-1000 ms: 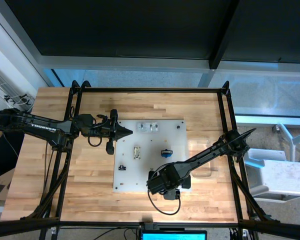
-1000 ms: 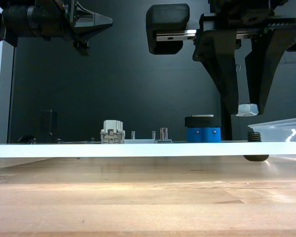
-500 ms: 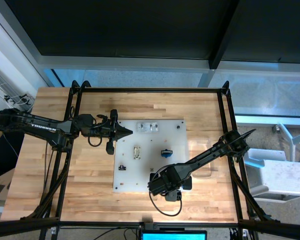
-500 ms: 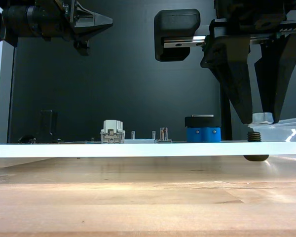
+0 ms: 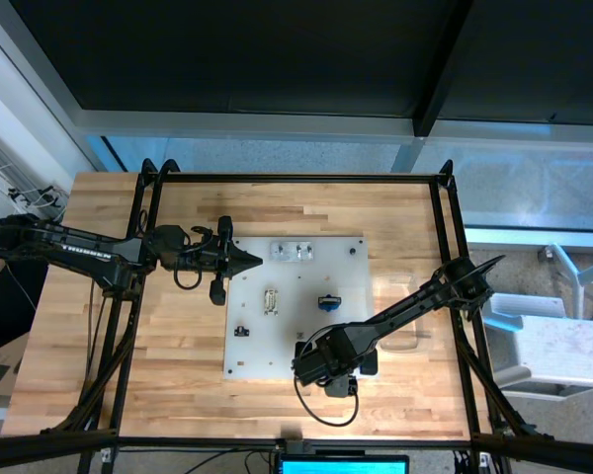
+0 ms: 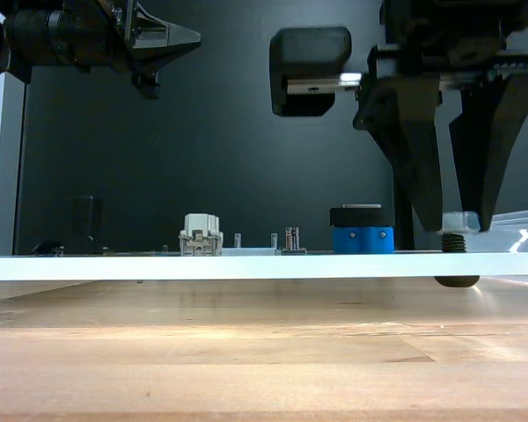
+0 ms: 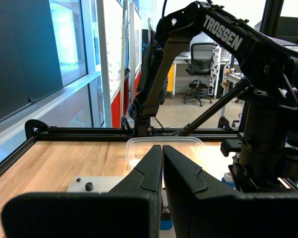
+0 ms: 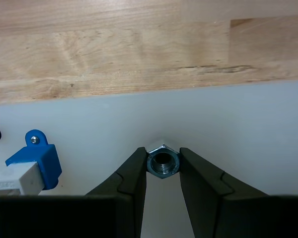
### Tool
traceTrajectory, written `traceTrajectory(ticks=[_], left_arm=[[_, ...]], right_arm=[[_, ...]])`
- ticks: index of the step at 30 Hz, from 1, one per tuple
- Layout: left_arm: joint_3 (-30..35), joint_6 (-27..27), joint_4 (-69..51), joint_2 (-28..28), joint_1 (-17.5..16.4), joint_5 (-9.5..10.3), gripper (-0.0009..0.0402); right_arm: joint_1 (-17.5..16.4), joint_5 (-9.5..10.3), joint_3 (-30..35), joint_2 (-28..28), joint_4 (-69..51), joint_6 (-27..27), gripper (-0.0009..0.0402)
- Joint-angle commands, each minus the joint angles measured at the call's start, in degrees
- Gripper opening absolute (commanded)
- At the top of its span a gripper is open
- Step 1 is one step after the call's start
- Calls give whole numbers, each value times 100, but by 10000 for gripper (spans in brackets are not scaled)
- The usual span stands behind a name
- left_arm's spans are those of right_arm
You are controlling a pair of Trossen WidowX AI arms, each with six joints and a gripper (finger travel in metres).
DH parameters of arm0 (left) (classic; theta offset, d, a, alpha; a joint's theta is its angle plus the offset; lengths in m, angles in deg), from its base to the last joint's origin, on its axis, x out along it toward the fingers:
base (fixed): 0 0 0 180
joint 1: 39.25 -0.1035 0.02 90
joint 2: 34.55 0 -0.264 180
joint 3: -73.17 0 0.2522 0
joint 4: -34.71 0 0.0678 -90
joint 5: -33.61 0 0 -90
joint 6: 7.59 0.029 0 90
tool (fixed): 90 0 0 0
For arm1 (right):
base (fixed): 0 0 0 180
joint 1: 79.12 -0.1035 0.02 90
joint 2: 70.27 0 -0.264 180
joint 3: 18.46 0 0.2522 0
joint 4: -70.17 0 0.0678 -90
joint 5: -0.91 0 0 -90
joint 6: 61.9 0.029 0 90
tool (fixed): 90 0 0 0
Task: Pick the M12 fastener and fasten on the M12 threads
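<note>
High view: the left end effector (image 5: 249,261) hangs over the far left edge of the white board (image 5: 277,341). The right end effector (image 5: 341,373) is down at the board's near right edge, near the clear tray (image 5: 400,326). It covers whatever is under it, so you can't see the nut from up here. The whole lot sits on the wooden desk (image 5: 168,385).

Low view: the right end effector's two fingers point straight down and are pinched on the little silver nut (image 6: 462,220). The nut sits directly on top of the black stud (image 6: 455,243), and the stud's ribs show below it. Can't tell if it has caught the thread. A blue connector (image 6: 363,237) stands near the stud. The left end effector is way up high, well apart from the board.

Left wrist view: its fingers (image 7: 139,183) are pressed together with only a hairline between them, and there's nothing in them.

Right wrist view: the nut is clamped between the two fingertips over the white board, with its hole facing the camera. The hole is just dark, so I can't make out the stud through it.
</note>
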Motion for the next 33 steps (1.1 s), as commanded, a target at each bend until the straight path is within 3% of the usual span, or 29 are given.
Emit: traceTrajectory(ticks=[1, 21, 28, 33], left_arm=[[2, 2, 2, 0, 0, 0, 0], [2, 2, 2, 0, -2, 0, 0], [2, 2, 2, 0, -2, 0, 0], [2, 2, 2, 0, 0, 0, 0]], right_arm=[[2, -2, -63, 0, 11, 7, 2], [28, -4, -81, 146, 144, 149, 2], [28, 0, -81, 103, 107, 949, 2], [28, -2, -81, 92, 105, 2175, 2]])
